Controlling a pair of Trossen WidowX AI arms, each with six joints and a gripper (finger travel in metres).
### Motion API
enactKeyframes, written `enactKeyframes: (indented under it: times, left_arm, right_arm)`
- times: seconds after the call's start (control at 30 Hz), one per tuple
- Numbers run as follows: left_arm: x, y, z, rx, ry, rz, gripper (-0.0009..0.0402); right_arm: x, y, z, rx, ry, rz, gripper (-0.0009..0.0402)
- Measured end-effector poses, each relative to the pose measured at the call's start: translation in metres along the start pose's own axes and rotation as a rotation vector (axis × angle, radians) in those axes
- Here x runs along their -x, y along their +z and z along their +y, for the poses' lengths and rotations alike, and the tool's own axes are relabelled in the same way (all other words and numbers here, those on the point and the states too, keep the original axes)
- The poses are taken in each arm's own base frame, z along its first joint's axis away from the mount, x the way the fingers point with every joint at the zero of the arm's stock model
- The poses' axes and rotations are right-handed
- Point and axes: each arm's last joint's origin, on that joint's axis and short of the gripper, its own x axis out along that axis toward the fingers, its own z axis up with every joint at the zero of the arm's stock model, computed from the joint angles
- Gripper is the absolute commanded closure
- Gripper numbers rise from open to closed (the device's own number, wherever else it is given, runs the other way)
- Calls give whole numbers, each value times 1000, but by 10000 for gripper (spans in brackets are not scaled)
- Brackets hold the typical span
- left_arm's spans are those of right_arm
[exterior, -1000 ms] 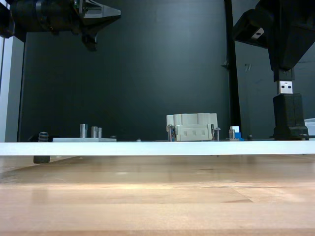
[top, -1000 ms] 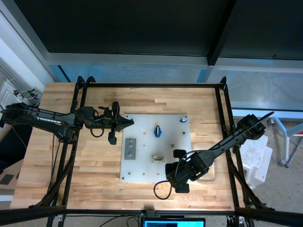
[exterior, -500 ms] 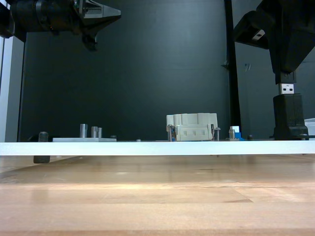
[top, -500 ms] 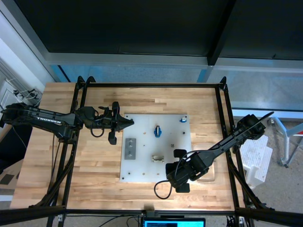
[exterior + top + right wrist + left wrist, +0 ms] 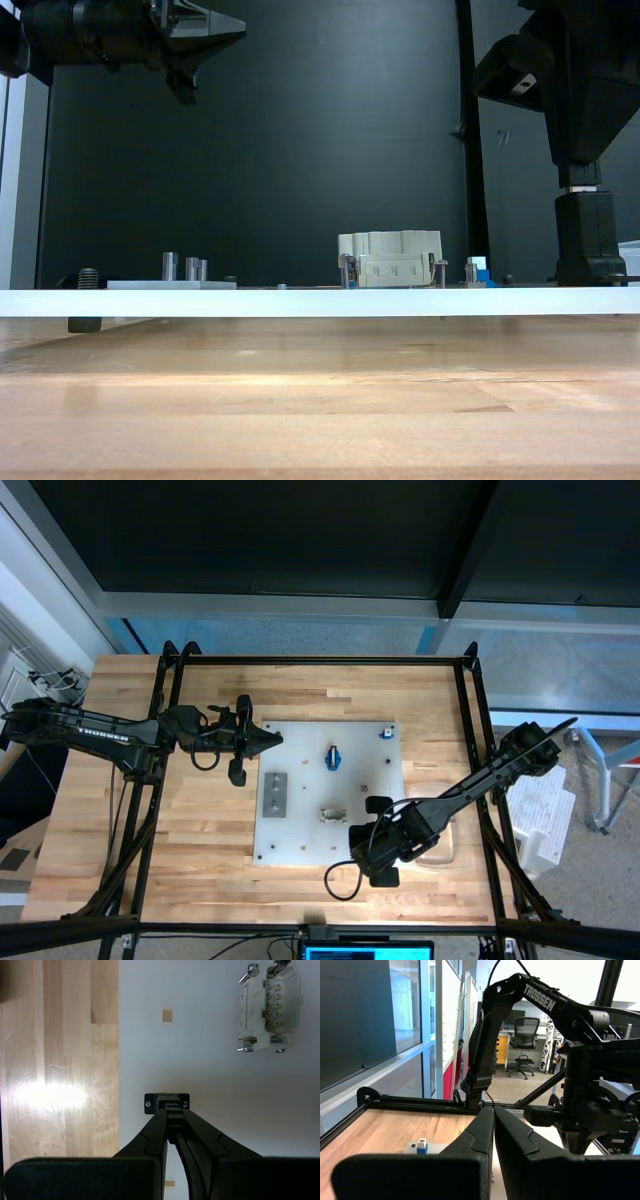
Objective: Pick the USB connector and install on taskboard
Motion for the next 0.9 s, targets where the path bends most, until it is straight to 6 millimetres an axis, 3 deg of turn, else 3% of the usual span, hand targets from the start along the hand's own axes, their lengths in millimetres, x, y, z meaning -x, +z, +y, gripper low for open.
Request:
enactKeyframes:
  times: [0.6, 0.9]
  left_arm:
    - [0, 0, 0, 0, 0, 0, 393]
    - [0, 0, 0, 0, 0, -1, 393]
  right_arm:
    - [4, -1, -1, 0, 15, -4, 392]
    - [6, -2, -2, -1, 15, -12, 361]
